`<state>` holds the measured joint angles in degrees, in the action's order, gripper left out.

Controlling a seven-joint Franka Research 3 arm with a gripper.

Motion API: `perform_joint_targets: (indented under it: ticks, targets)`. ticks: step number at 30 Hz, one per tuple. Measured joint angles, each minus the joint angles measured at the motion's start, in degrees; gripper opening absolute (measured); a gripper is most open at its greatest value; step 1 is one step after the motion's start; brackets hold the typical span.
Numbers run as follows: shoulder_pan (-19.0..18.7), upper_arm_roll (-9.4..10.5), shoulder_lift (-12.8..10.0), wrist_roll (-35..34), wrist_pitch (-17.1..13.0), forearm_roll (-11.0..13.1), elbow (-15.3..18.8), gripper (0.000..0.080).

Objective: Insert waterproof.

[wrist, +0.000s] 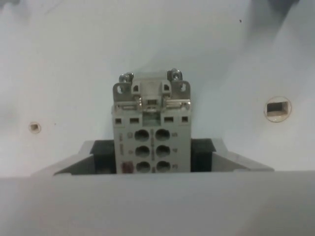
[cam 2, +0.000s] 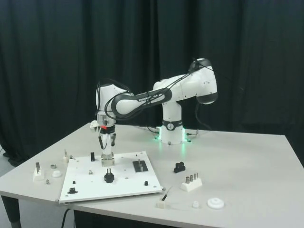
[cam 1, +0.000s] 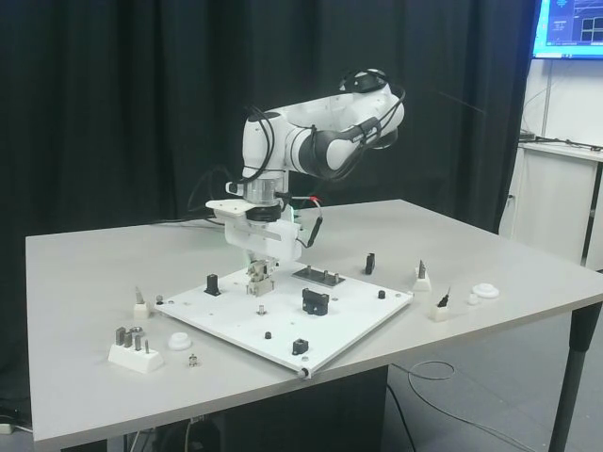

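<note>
Six round sockets in two columns face the wrist camera on the grey block-shaped waterproof connector insert (wrist: 151,147), which has a metal latch bracket with screws at its far end. Its near end sits between the dark walls of a grey rectangular housing (wrist: 206,158) mounted on the white assembly board (wrist: 74,88). In both room views the white arm reaches down over the far-left part of that board (cam 1: 358,315), with the gripper (cam 1: 258,273) directly above the connector (cam 1: 256,281) and apparently in contact with it.

Whether the fingers are clamped on the part cannot be told: the wrist view shows only a pale blurred band across its foreground, and the room views are too distant to separate the fingers from the part.

Judging from these views, the insertion looks begun but not clearly finished. The connector is lined up with the housing and partly inside it, yet much of its body and the whole latch bracket stand clear of the opening. What seems left is pressing it fully home, possibly closing the latch, then releasing and lifting away.

Around the board lie other small fixtures: a white block with metal pegs (cam 1: 132,350), a white gear (cam 1: 484,291), and a black clip (cam 2: 179,166) on the grey table (cam 2: 247,161).
</note>
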<state>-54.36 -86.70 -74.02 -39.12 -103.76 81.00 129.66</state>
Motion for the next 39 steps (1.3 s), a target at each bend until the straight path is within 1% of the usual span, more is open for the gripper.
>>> perform_joint_targets:
  ticks: [14,26,39]
  targets:
    - [0.0,-0.05,0.0,0.0,0.1,-0.2,-0.1,0.0311]
    - [0.0,-0.07,0.0,0.0,0.2,-1.6,-0.8,0.0311]
    - [0.1,-0.01,-0.2,-0.1,0.3,-1.6,-0.8,0.0311]
